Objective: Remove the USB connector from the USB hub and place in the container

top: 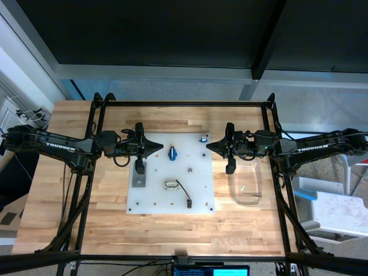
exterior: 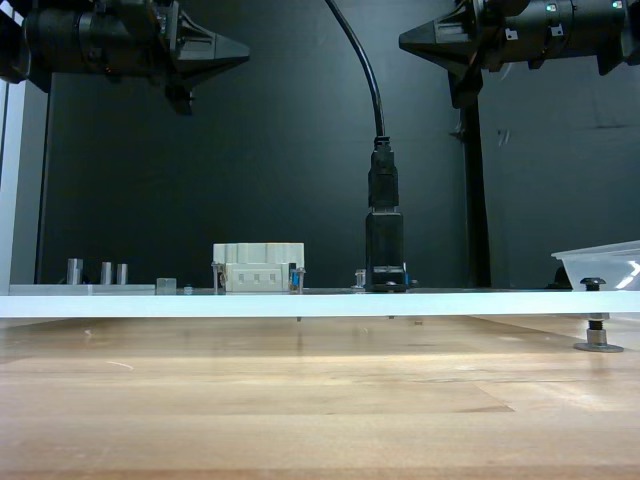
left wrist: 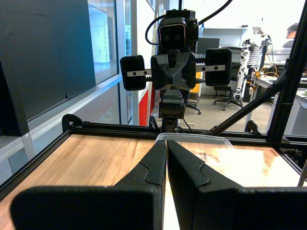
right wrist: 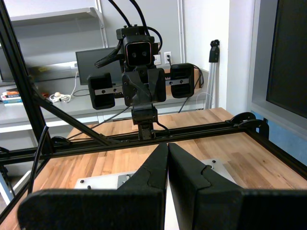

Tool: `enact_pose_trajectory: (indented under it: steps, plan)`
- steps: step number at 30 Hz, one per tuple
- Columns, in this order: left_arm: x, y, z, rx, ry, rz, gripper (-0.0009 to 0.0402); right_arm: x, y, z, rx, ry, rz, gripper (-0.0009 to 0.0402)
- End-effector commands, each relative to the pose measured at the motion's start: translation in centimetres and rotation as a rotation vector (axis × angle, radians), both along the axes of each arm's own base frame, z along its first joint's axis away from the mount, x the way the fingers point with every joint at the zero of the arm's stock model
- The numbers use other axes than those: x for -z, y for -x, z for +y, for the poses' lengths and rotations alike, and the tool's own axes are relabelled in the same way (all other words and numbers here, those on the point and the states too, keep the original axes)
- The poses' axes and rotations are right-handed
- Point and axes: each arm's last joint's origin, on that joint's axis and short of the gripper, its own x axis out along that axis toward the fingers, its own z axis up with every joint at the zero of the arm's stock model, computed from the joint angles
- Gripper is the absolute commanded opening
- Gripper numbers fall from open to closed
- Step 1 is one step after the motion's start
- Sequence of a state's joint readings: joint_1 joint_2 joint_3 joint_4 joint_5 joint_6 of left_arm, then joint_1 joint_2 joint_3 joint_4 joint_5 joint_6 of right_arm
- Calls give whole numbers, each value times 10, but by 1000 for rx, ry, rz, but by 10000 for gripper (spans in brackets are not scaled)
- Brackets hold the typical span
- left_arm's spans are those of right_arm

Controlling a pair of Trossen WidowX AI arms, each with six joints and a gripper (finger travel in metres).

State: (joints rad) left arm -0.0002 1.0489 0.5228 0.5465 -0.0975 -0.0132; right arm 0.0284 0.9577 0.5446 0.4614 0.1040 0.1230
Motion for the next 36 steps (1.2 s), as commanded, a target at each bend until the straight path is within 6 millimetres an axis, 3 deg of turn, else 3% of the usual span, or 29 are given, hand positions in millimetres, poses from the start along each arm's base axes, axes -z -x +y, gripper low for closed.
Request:
enact_pose_trajectory:
  steps: [1,19,36]
  plan:
    - [0,0,0,0,-1,0,1,0,0,1,-47,29,-1,0]
    - [0,0,0,0,0,0,1,-8,-1,2,-56,23,13,0]
    - [0,0,0,0,-1,0,1,-45,-3,14,-102,-26,484,0]
